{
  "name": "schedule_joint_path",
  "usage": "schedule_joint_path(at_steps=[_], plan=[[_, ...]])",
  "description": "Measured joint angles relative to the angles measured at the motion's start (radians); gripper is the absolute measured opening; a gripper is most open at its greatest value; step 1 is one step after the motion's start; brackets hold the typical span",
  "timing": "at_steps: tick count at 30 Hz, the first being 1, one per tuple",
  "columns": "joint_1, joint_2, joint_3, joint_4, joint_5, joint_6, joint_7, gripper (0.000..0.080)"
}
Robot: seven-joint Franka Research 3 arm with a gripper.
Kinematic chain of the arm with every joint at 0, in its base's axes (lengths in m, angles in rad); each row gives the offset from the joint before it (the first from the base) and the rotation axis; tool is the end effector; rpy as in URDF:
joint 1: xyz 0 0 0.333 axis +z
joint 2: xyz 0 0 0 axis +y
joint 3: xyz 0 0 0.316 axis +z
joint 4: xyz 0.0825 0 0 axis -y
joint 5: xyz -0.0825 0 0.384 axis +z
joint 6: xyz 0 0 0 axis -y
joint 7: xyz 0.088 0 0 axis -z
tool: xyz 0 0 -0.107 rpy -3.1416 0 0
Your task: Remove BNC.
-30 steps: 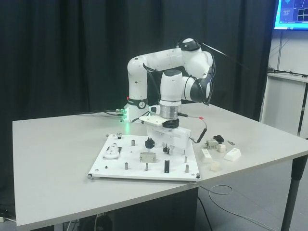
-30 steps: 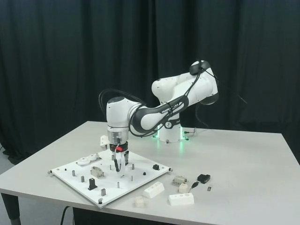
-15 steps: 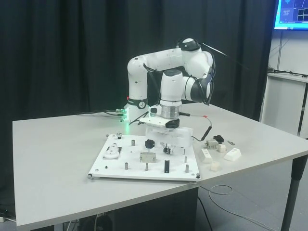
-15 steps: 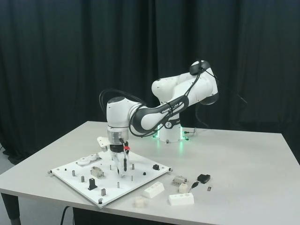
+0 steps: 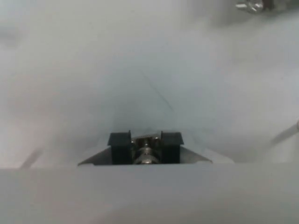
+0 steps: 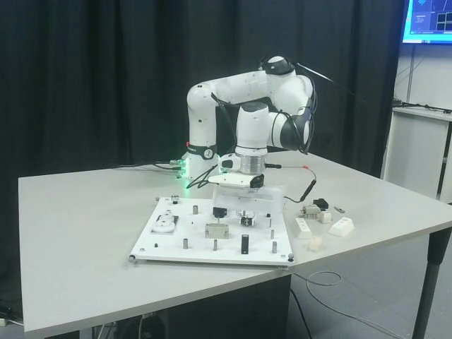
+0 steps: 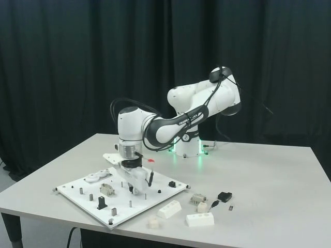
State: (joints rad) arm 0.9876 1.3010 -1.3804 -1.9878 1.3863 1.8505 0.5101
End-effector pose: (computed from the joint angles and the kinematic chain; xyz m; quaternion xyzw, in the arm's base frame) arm 0.5718 -0.1151 0.2038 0.7460 -0.6659 0.0000 0.0034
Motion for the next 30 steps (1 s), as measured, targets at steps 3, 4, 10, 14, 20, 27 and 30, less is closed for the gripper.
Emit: schedule_joint_path(at_steps=[3,4,10,14,20,27,30], plan=[[0.0,0.0,0.0,0.0,0.0,0.0,-0.053,0.0133],[0.001,0.0,0.0,0.0,0.0,0.0,-0.068,0.0133],[0.002,0.0,0.0,0.001,0.0,0.0,-0.18,0.0133],[0.003,0.0,0.0,0.001,0.0,0.0,-0.268,0.0133],[0.004,0.0,-0.001,0.001,0.0,0.0,-0.349,0.0133],[0.006,0.0,-0.001,0.001,0.0,0.0,-0.465,0.0131],[0.007,0.0,-0.001,0.0,0.0,0.0,-0.518,0.013]])
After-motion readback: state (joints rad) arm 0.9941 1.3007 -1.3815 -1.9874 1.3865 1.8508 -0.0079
